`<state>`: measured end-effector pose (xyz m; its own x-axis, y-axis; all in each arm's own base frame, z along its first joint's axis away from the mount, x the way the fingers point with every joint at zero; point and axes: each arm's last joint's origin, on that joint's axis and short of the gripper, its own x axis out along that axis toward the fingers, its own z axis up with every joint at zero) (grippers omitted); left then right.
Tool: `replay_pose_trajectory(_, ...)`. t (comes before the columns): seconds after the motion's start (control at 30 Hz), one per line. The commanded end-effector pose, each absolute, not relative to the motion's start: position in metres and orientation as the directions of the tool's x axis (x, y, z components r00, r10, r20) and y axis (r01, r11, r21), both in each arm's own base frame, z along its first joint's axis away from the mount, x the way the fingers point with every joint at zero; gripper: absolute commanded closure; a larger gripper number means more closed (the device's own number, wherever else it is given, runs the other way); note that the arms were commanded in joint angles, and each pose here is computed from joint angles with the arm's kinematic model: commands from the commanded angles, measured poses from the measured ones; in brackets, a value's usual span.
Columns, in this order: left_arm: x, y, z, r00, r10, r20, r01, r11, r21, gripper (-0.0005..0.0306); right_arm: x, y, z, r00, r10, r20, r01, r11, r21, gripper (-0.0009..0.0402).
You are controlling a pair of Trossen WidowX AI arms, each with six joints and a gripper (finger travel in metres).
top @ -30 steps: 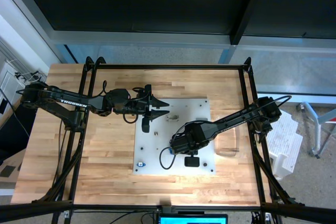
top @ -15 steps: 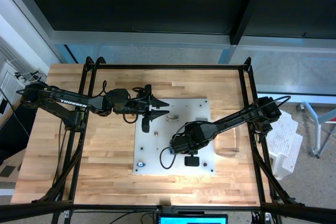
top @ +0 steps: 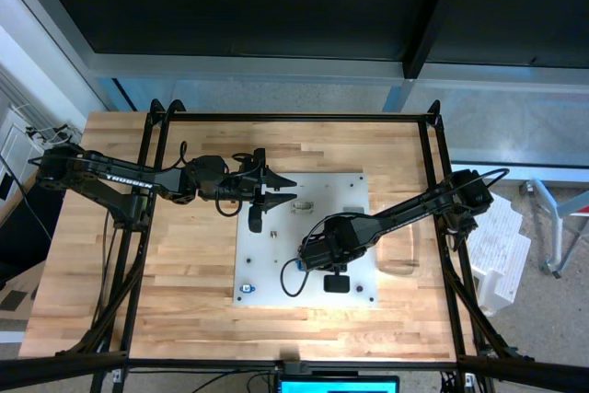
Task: Pick the 16mm cylinder and install on the taskboard
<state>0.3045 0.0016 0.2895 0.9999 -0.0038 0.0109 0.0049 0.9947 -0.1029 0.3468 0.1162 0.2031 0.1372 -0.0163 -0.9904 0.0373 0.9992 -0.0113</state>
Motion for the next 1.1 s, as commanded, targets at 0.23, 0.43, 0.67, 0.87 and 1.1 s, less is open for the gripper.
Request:
replay_pose_trajectory(0.23, 0.3046, 0.0016, 0.2895, 0.99993, -0.004, 0.011, 0.005, 0.99468, -0.103, 0.0178, 0.347, 0.116, 0.198, 0.153, -0.011, -0.988, 0.039, 0.999, -0.005, 0.0386)
replay_pose_trajectory(0.43, 0.3046, 0.0016, 0.2895, 0.99993, -0.004, 0.011, 0.005, 0.99468, -0.103, 0.0178, 0.347, 0.116, 0.197, 0.155, -0.01, -0.988, 0.043, 0.999, -0.003, 0.0326)
replay_pose_trajectory(0.67, 0.3047, 0.0016, 0.2894, 0.99994, -0.004, 0.01, 0.005, 0.99468, -0.103, 0.0178, 0.348, 0.117, 0.197, 0.16, -0.009, -0.987, 0.058, 0.998, 0.0, 0.0212)
replay_pose_trajectory(0.87, 0.3046, 0.0016, 0.2895, 0.99993, -0.004, 0.011, 0.005, 0.99468, -0.103, 0.0178, 0.346, 0.116, 0.205, 0.186, -0.001, -0.983, 0.054, 0.998, 0.009, 0.0167)
replay_pose_trajectory(1.1, 0.3046, 0.0017, 0.2895, 0.99993, -0.004, 0.011, 0.005, 0.99468, -0.103, 0.0178, 0.325, 0.109, 0.223, 0.227, 0.014, -0.974, 0.035, 0.999, 0.022, 0.0172)
